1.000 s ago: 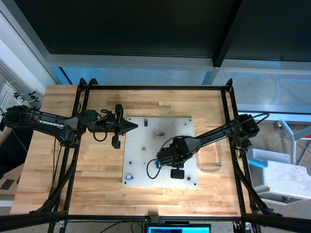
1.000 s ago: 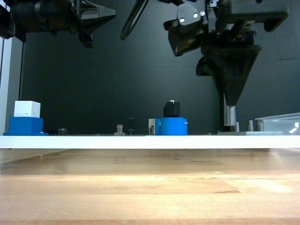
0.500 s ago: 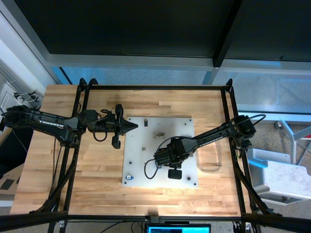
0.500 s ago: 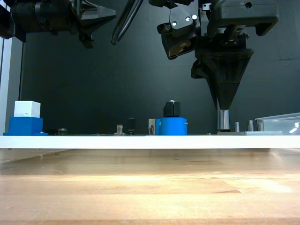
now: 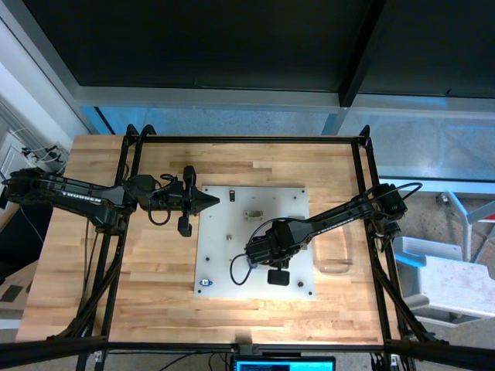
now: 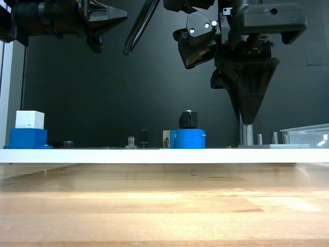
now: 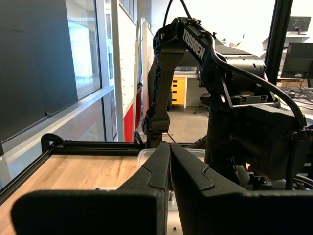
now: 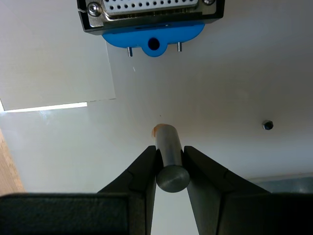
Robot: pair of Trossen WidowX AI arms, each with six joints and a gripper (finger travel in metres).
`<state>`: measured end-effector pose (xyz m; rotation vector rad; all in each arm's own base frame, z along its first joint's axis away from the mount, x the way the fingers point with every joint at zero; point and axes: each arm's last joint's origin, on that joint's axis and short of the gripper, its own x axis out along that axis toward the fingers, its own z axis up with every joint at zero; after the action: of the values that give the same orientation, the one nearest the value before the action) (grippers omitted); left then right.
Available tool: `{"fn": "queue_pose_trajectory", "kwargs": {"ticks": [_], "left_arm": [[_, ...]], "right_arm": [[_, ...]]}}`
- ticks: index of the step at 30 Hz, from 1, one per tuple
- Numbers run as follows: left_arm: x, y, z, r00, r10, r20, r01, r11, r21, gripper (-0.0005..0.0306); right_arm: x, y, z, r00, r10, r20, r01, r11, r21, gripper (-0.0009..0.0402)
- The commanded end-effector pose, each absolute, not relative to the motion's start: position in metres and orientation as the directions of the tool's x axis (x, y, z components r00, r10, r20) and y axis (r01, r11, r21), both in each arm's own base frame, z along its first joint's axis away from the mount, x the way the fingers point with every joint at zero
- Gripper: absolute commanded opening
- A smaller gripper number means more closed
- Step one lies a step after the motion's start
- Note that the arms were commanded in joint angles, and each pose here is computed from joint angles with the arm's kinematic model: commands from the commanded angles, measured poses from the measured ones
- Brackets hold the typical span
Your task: Pick the 16mm cylinder and place it in the taskboard
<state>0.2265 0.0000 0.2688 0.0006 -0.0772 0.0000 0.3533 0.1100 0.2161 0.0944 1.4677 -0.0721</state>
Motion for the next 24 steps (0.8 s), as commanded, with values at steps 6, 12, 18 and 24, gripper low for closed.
{"fn": "queue_pose_trajectory", "kwargs": {"ticks": [6, 12, 18, 24], "left_arm": [[0.2265, 0.0000, 0.2689, 0.99696, 0.000, 0.078, 0.000, 1.00000, 0.001, 0.0000], [0.2265, 0.0000, 0.2689, 0.99696, 0.000, 0.078, 0.000, 1.00000, 0.001, 0.0000], [0.2265, 0.0000, 0.2689, 0.99696, 0.000, 0.078, 0.000, 1.00000, 0.001, 0.0000], [0.2265, 0.0000, 0.2689, 0.99696, 0.000, 0.078, 0.000, 1.00000, 0.001, 0.0000]], "right_arm": [[0.3534, 0.1109, 0.2158, 0.107, 0.010, -0.994, 0.105, 0.994, 0.022, 0.0045], [0.3524, 0.1106, 0.2139, 0.100, 0.009, -0.995, 0.109, 0.994, 0.020, 0.0045], [0.3527, 0.1107, 0.2136, 0.103, 0.010, -0.995, 0.109, 0.994, 0.022, 0.0045], [0.3530, 0.1108, 0.2135, 0.106, 0.012, -0.994, 0.109, 0.994, 0.024, 0.0045]]}}
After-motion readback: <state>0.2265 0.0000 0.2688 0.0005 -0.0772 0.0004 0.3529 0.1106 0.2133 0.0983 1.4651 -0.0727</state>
